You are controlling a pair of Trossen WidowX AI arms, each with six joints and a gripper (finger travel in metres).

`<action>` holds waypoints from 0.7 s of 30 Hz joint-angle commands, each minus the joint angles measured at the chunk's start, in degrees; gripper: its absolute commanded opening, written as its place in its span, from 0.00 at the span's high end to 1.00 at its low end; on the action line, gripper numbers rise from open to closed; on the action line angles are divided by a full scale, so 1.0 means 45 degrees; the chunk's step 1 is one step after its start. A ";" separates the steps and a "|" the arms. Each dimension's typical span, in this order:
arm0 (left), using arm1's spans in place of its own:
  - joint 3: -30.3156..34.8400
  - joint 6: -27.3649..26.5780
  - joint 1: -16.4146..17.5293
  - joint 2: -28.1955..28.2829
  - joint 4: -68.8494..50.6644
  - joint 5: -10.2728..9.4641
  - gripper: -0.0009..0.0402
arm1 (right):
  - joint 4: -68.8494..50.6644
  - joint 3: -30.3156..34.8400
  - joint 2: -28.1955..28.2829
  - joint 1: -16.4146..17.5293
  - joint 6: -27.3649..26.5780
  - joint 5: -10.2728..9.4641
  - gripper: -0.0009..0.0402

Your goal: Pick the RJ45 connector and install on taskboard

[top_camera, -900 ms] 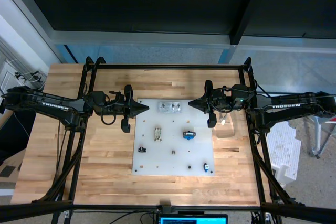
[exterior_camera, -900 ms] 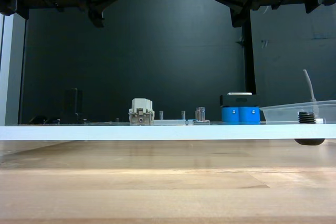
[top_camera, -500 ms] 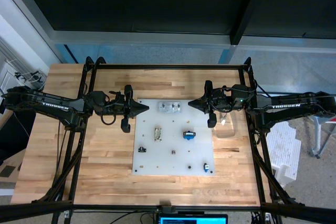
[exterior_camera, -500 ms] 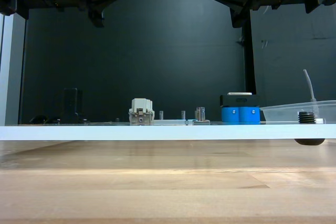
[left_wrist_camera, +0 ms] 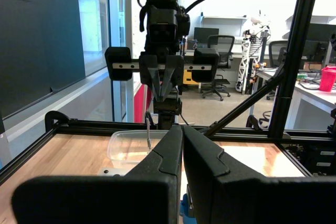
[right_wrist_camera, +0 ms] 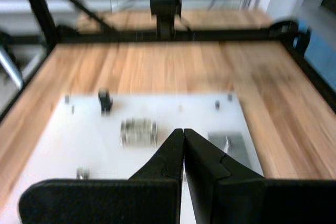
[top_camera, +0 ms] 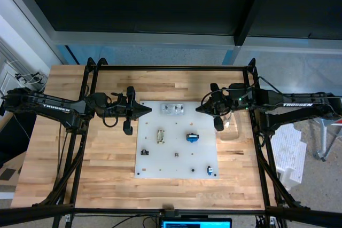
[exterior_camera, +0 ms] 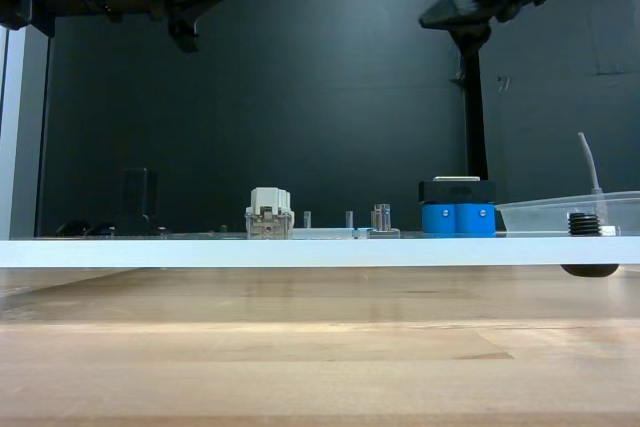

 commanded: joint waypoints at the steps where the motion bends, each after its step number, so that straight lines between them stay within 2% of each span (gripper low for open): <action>1: 0.0005 0.0005 0.0000 0.0000 0.0005 0.0005 0.98 | -0.2263 0.0845 -0.0087 0.0000 -0.0505 0.0000 0.98; 8: 0.0005 0.0005 0.0000 0.0005 0.0005 0.0005 0.98 | -0.6436 0.2030 -0.0481 0.0000 -0.1185 -0.0019 0.98; 16: 0.0005 0.0005 0.0000 0.0000 0.0005 0.0005 0.98 | -0.8903 0.2147 -0.1375 -0.0039 -0.1195 0.0015 0.98; 21: 0.0005 0.0005 0.0000 0.0000 0.0005 0.0005 0.98 | -1.0414 0.2730 -0.1418 -0.0078 -0.1234 0.0000 0.98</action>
